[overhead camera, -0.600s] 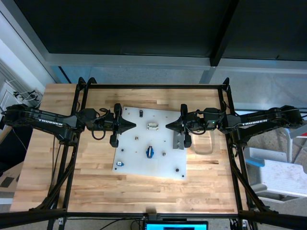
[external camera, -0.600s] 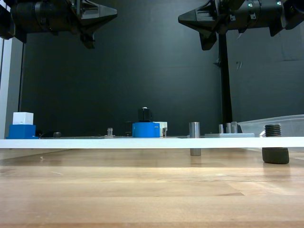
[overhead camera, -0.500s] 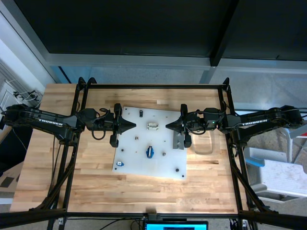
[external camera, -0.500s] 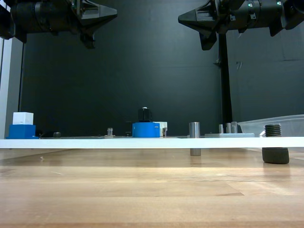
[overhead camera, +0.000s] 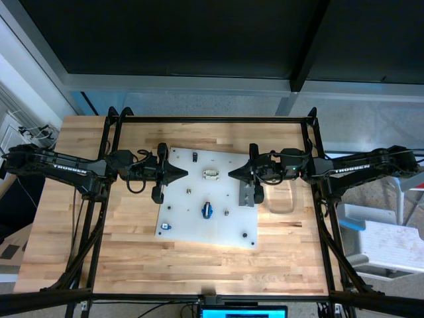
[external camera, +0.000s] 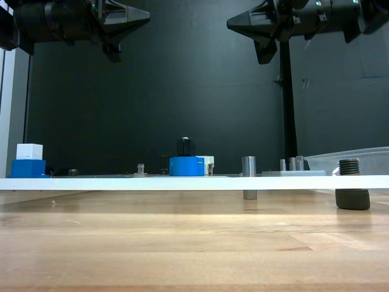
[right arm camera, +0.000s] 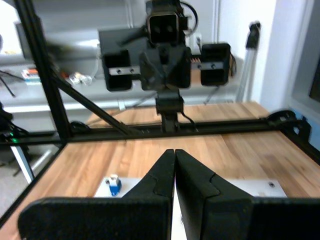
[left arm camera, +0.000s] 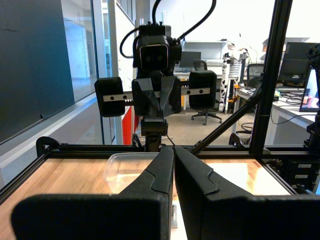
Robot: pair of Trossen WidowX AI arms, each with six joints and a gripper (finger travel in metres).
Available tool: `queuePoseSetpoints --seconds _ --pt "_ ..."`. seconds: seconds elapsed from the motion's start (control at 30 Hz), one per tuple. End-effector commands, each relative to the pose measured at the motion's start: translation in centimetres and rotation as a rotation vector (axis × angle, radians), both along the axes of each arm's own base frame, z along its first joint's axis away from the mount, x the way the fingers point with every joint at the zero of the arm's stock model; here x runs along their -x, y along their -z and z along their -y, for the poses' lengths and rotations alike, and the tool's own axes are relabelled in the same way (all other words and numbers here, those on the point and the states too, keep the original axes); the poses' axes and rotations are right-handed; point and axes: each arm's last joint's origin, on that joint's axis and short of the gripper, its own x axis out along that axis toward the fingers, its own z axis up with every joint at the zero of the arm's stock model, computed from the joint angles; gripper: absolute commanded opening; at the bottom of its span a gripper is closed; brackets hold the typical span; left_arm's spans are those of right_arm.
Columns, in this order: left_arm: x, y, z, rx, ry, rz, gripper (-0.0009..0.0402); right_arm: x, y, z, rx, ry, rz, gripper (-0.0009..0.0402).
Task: Pick the 16mm cylinder and place it in the container
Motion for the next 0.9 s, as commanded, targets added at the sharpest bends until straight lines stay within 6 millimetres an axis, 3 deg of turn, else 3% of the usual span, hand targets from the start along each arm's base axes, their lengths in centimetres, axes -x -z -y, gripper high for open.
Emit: queuePoseSetpoints --seconds 0.03,0.53,0.9 --pt "0.0 0.0 0.0 0.000 0.000 0.000 0.0000 -0.2 -1.1 0.0 0.000 0.021 -0.100 0.0000" --pt "0.0 0.0 0.0 0.000 0.000 0.000 0.0000 -1.6 -6.8 -0.1 0.006 0.022 -0.663 0.0000" --pt "0.0 0.0 0.0 0.000 0.000 0.000 0.0000 -4.7 -8.1 -0.2 0.025 0.018 -1.016 0.0000"
